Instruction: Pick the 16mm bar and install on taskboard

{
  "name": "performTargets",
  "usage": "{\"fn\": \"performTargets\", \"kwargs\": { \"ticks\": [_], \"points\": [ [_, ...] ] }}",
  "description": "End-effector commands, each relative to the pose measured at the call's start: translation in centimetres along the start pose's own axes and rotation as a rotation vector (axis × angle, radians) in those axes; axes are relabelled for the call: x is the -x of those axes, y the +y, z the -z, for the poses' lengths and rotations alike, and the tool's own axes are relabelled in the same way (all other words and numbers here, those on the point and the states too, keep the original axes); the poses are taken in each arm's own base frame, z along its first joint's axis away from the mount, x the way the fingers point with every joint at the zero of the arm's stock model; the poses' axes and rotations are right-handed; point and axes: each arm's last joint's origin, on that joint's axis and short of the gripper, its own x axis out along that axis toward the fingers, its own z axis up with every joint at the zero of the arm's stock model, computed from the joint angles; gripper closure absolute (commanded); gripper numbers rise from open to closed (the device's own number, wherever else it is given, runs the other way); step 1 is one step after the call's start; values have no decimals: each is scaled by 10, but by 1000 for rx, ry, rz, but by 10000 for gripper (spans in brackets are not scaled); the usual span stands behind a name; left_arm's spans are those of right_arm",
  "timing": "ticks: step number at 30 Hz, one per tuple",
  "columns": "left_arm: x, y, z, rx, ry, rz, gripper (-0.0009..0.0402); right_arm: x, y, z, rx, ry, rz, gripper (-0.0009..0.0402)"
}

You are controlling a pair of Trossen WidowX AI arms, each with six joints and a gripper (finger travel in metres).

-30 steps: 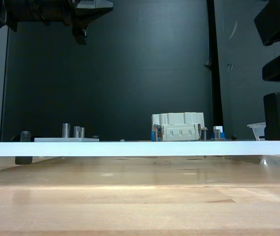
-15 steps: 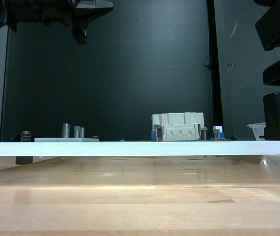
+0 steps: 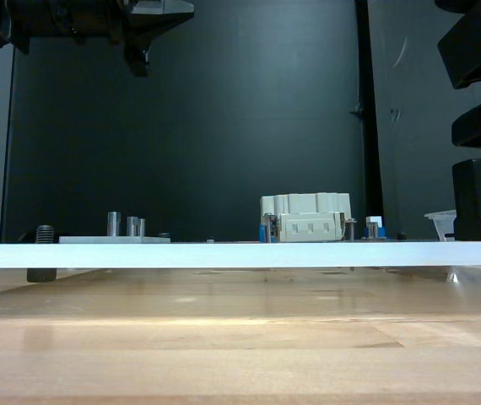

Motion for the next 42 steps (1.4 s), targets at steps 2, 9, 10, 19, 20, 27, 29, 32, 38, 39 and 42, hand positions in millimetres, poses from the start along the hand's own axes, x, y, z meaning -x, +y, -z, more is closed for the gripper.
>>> {"fn": "performTargets", "kwargs": {
  "ticks": [2, 9, 10, 19, 20, 27, 29, 32, 38, 39, 42],
  "points": [
    [0, 0, 0, 0, 0, 0, 393, 3, 0, 0, 2, -10, -11, 235],
    [0, 0, 0, 0, 0, 0, 393, 16, -3, 3, 5, -14, -24, 183],
    [0, 0, 0, 0, -1, 0, 393, 18, -4, 4, 7, -12, -28, 179],
    [0, 0, 0, 0, -1, 0, 393, 40, -10, 13, 20, -13, -36, 183],
    [0, 0, 0, 0, -1, 0, 393, 40, -10, 14, 20, -11, -35, 185],
    [0, 0, 0, 0, -1, 0, 393, 40, -10, 14, 22, -15, -38, 184],
    [0, 0, 0, 0, -1, 0, 393, 40, -10, 14, 22, -16, -37, 186],
    [0, 0, 0, 0, 0, 0, 393, 46, -11, 14, 19, -46, -36, 191],
    [0, 0, 0, 0, -1, 0, 393, 72, -23, 12, 29, -198, -41, 212],
    [0, 0, 0, 0, -1, 0, 393, 76, -27, 12, 32, -224, -29, 216],
    [0, 0, 0, 0, -1, 0, 393, 89, -36, 13, 42, -300, -37, 227]
  ]
}}
